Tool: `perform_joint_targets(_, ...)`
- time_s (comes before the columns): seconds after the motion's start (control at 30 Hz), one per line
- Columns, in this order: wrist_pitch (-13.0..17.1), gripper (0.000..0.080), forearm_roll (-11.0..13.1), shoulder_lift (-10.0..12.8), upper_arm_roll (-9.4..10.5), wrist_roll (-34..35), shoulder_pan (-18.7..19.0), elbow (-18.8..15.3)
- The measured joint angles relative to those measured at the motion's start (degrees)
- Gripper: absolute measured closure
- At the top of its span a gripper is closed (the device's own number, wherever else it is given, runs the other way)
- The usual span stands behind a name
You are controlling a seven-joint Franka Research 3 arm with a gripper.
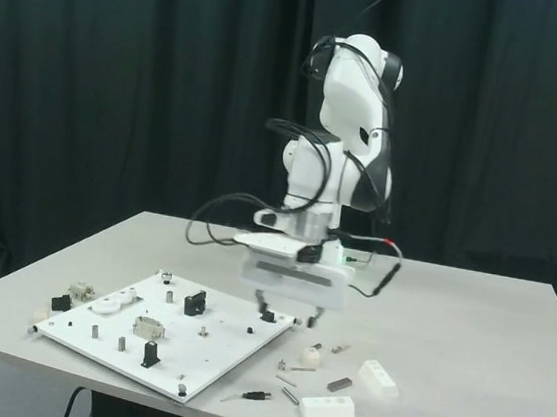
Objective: Remove square peg 3.
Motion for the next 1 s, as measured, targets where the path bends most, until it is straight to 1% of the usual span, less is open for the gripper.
perform_joint_targets(0.1, 0.0, 0.0003, -0.6, 0.4, 0.01, 0.0, -2.2, 1.7)
perform_joint_targets(0.33, -1.1, 0.0003, -0.6, 1.8, 0.11, 0.0, -7.7, 6.2)
perform_joint_targets(0.77, -6.4, 0.0003, -0.5, 5.6, 1.21, -0.9, -17.1, 15.3)
perform_joint_targets(1.0, -7.8, 0.0003, -0.3, 7.8, 2.60, -2.9, -22.3, 18.7)
